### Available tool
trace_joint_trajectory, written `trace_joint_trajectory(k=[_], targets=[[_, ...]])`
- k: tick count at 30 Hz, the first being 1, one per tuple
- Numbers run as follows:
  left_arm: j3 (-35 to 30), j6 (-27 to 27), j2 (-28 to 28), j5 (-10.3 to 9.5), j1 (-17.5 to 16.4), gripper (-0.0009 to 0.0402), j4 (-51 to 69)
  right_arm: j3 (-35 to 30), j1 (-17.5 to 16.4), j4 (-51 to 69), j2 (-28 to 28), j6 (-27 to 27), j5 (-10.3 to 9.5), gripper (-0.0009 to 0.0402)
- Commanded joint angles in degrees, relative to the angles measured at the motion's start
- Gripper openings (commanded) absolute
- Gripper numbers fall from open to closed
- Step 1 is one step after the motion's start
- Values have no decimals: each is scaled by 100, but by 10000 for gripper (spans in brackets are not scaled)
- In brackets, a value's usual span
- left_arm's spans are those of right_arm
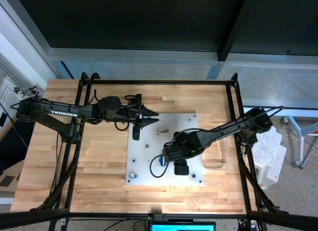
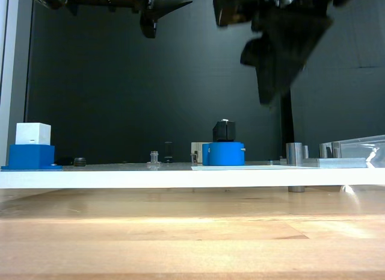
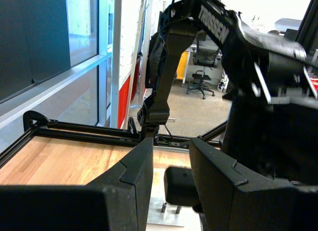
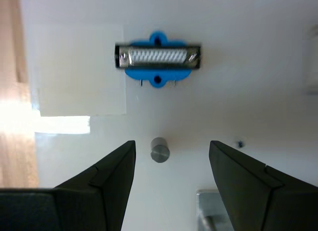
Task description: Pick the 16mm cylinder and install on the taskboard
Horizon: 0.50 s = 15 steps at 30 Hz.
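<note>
Wooden table [image 1: 99, 166] with the white taskboard [image 1: 144, 166] lying flat on it. The right gripper [image 4: 171, 159] hangs above the board's middle, fingers spread wide and holding nothing. Directly beneath the gap, the 16mm cylinder [image 4: 159, 150] stands on end on the board, touched by neither finger. A blue-framed connector [image 4: 158, 57] sits near it. Farther back, the left gripper [image 1: 151, 115] hovers over the board's far left edge — fingers slightly parted, empty.
</note>
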State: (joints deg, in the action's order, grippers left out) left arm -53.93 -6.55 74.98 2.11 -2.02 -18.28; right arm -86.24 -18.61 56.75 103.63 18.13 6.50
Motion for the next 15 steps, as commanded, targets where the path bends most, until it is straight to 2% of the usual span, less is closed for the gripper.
trace_joint_trajectory(k=[1,8,15], targets=[[0,2,2,0,0,97,0,31,50,-201,-256,-205,52,190],[0,0,2,0,0,97,-2,557,258,-973,-1025,-407,146,168],[0,0,0,0,0,97,-2,1320,503,-1757,-1899,-651,151,158]])
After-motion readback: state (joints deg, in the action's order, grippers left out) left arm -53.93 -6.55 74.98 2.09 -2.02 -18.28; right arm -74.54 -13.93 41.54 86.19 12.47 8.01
